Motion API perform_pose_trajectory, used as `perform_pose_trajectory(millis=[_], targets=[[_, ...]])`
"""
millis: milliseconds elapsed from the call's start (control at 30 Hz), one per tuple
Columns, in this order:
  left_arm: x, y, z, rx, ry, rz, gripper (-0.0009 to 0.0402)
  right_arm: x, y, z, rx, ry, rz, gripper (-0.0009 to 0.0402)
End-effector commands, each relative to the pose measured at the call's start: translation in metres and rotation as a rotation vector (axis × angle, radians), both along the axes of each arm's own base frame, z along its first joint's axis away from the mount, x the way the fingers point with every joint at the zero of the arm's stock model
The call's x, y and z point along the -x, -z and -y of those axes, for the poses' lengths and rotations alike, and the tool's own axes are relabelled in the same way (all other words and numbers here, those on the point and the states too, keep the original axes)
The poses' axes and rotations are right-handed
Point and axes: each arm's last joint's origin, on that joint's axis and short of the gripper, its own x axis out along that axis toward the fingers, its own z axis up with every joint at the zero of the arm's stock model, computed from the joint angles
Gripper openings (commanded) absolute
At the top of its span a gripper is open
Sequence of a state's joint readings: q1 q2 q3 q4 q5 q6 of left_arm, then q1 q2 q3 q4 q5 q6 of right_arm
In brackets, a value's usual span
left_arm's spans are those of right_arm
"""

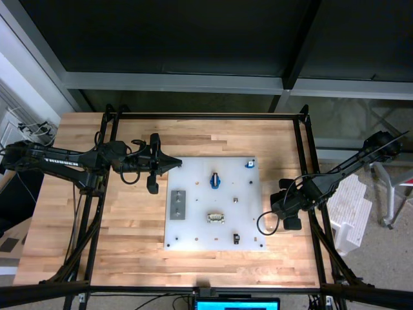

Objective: Pick the 16mm bar and install on taskboard

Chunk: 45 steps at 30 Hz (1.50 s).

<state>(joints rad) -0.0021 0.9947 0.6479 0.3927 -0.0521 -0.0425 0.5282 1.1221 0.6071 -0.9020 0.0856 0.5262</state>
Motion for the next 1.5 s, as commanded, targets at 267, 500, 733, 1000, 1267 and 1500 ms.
perform_pose_trajectory(millis=[267,500,733,1000,1267,1500], targets=[[0.0,0.0,0.0,0.0,0.0,0.001,0.0,0.0,0.0,0.0,0.002,-0.012,-0.001,0.0091],[0.0,0.0,0.0,0.0,0.0,0.001,0.0,0.001,0.0,0.0,0.005,-0.013,-0.006,0.0042],[0.0,0.0,0.0,0.0,0.0,0.001,0.0,0.001,0.0,0.0,0.006,-0.012,-0.007,0.0001],[0.0,0.0,0.0,0.0,0.0,0.001,0.0,-0.002,-0.006,-0.002,-0.006,-0.012,0.012,0.0007],[0.0,0.0,0.0,0.0,0.0,0.001,0.0,-0.005,-0.036,-0.004,-0.006,-0.014,0.001,0.0008],[0.0,0.0,0.0,0.0,0.0,0.001,0.0,-0.007,-0.067,-0.005,-0.007,-0.017,0.0,0.0008]])
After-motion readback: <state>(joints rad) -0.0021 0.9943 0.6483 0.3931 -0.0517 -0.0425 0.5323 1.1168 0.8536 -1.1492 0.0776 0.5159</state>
